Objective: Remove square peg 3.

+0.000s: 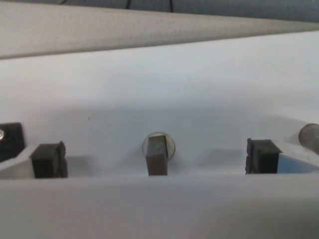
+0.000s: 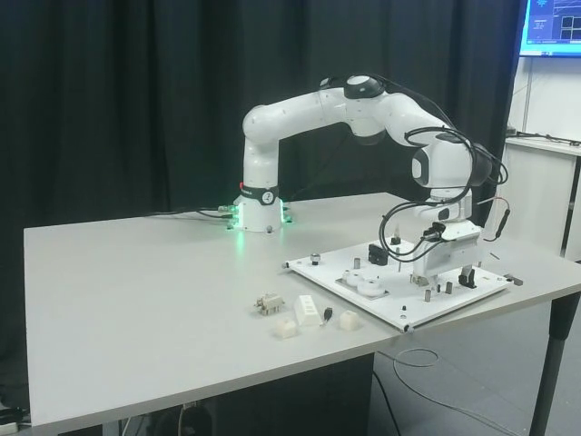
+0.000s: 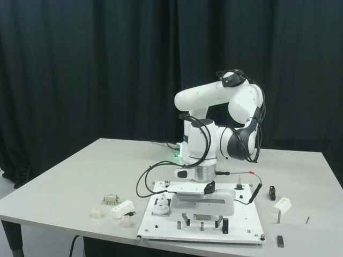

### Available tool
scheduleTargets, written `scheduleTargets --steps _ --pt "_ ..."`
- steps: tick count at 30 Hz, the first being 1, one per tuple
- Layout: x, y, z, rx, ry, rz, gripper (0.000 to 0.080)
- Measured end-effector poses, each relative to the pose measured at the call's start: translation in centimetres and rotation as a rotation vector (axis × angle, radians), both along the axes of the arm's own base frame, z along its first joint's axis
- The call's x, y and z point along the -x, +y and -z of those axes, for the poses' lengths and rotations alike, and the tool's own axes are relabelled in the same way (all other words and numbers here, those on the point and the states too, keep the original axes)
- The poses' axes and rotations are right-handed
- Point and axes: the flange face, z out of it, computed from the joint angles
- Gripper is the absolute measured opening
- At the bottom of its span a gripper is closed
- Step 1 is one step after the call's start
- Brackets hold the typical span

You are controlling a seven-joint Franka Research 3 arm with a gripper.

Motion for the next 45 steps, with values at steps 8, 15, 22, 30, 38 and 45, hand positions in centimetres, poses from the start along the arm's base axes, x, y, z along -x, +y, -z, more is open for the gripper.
scheduleTargets --steps 8,15,22,30,38,45 --pt "0.0 0.07 0.26 0.017 -0.005 -0.007 0.0701" --pt "0.01 0.22 0.51 0.024 -0.011 -0.011 0.0701" --pt "0.05 0.25 0.56 0.033 -0.009 -0.015 0.0156" --pt "0.07 0.45 0.57 0.037 -0.008 -0.022 0.0156" --pt "0.06 0.45 0.5 0.038 -0.009 -0.022 0.008" --pt "0.05 0.45 0.45 0.038 -0.008 -0.022 0.008"
